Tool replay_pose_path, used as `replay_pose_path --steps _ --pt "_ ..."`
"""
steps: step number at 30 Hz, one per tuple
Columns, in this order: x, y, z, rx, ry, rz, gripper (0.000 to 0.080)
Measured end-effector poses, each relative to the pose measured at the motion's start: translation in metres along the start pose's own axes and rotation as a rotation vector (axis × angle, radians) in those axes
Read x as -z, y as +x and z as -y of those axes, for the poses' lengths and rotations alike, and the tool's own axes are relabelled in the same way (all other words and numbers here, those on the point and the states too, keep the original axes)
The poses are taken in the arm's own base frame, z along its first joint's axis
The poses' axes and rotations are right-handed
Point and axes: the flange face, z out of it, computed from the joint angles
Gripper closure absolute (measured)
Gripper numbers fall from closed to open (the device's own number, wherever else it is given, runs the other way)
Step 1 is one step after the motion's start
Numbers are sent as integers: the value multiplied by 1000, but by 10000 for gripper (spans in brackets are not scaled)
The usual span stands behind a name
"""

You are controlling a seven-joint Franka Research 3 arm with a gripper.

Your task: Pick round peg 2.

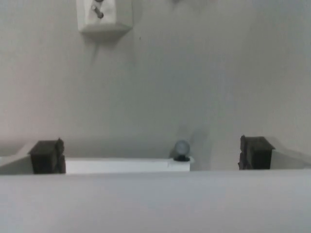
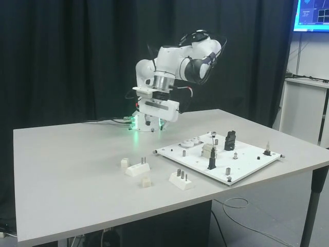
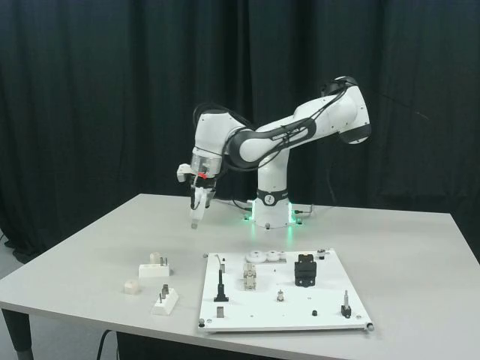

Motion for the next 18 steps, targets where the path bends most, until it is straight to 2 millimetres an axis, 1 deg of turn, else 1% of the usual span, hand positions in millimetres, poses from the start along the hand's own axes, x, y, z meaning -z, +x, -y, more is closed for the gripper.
replay_pose_path --steps 9,18 --pt "-13 27 11 29 -18 59 3" --pt "-28 42 22 44 -9 111 3"
